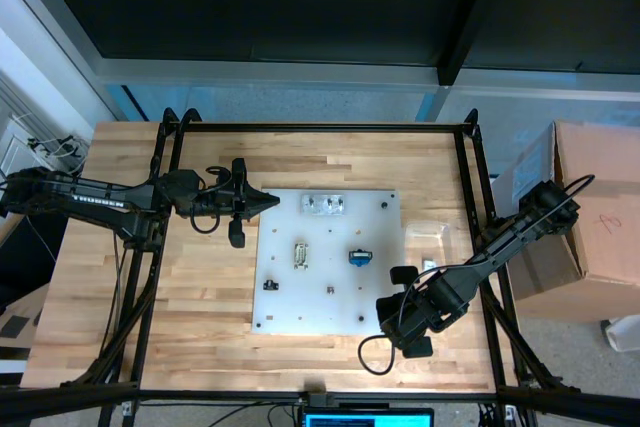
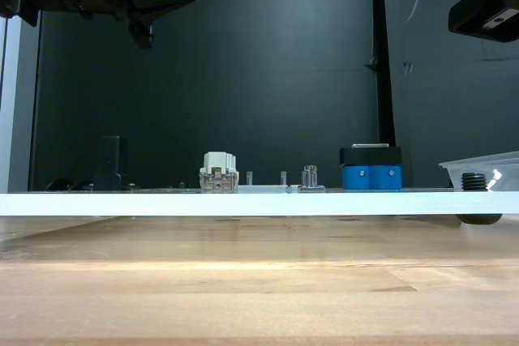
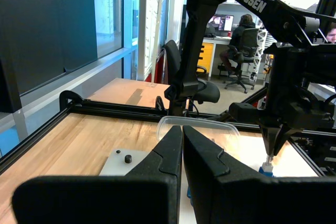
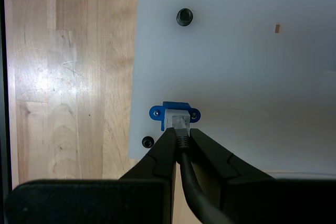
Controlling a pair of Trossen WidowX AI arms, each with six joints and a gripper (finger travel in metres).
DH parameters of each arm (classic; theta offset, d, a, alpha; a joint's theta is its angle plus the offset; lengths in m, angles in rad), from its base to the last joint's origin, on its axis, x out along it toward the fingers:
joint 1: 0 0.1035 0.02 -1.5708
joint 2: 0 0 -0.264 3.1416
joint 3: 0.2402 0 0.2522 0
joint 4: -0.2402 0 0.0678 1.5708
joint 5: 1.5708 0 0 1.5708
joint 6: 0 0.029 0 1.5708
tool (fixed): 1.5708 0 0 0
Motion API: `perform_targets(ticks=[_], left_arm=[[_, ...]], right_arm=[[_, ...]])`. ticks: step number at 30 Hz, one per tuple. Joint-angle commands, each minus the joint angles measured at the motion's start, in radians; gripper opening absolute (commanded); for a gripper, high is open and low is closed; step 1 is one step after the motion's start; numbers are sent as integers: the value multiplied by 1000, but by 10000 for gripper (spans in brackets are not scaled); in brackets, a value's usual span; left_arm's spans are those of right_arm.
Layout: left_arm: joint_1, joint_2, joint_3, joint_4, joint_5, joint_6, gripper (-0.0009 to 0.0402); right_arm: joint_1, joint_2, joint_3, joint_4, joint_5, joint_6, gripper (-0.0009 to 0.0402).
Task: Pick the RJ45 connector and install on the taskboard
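Note:
The RJ45 connector [image 4: 178, 121], pale with a black cable, is in my right gripper [image 4: 178, 135], which is shut on its boot. Its tip lies over a small blue seat [image 4: 176, 110] by the edge of the white taskboard [image 4: 236, 77]. In the left wrist view the connector [image 3: 268, 167] meets the blue seat [image 3: 266, 172]; how deep it sits I cannot tell. In the high view the right gripper [image 1: 405, 319] hangs over the board's [image 1: 300, 297] near right corner and hides the seat. My left gripper [image 1: 270, 203] [image 3: 182, 129] is shut and empty, raised over the board's far left edge.
The board carries a white socket [image 1: 300, 255], a blue block [image 1: 359, 257] and a silver fitting [image 1: 325, 205]. A clear tray [image 1: 435, 237] lies right of the board. A cardboard box [image 1: 590, 217] stands past the table's right edge. A black frame rails the table.

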Motion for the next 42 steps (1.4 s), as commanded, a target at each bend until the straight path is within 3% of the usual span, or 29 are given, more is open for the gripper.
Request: perform_targets(ticks=[1,42], left_arm=[[0,0,0,0,0,0,0],[0,0,0,0,0,0,0]], right_arm=[[0,1,0,1,2,7,0],[2,50,77,-81,-32,57,0]])
